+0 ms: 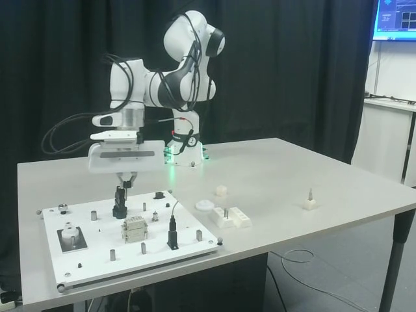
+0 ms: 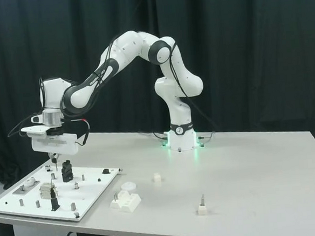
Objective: Insert square peg 1.
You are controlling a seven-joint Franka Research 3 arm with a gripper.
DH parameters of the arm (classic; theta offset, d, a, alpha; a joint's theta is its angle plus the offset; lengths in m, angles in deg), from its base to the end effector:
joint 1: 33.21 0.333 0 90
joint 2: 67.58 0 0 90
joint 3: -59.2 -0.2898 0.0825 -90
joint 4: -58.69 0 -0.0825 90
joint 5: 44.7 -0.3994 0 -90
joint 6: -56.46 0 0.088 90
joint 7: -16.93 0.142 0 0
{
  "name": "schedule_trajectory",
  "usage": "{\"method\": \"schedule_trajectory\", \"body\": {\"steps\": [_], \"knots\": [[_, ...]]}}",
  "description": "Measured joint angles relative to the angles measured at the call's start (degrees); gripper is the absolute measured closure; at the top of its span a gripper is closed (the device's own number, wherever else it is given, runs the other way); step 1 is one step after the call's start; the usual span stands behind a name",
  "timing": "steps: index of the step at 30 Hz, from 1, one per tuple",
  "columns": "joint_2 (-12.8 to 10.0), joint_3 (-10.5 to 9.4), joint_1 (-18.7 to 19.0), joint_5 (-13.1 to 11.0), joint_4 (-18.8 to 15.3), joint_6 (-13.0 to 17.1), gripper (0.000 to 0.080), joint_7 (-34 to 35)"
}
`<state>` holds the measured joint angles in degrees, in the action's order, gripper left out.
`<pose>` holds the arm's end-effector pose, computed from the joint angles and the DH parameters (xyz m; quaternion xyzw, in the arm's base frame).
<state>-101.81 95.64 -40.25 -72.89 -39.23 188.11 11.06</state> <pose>0.5316 -0.4318 0.2439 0.9069 -0.4152 0.0713 0.0054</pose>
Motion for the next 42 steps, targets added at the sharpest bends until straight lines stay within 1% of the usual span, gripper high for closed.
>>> {"method": "schedule_trajectory", "body": {"steps": [4, 7, 10, 15, 25, 28, 37, 42], "knots": [[-0.81, -0.01, -0.65, -0.8, 1.07, -0.92, 0.0773, 0.0], [-1.29, -0.02, -0.9, -0.82, 1.6, -1.52, 0.0773, -0.1], [-1.8, -0.02, -1.01, -0.82, 2.08, -2.0, 0.0773, -1.63], [-2.96, -0.19, -1.15, -1.1, 2.92, -2.13, 0.0773, -4.88], [-5.42, -0.92, -1.97, -2.97, 4.76, -2.04, 0.0774, -4.9], [-6.0, -0.92, -2.11, -3.41, 4.96, -1.84, 0.0774, -4.47], [-7.03, -0.95, -2.35, -3.55, 4.94, -1.84, 0.0773, -4.33], [-7.45, -1.32, -2.35, -3.73, 4.91, -2.08, 0.0773, -4.34]]}}
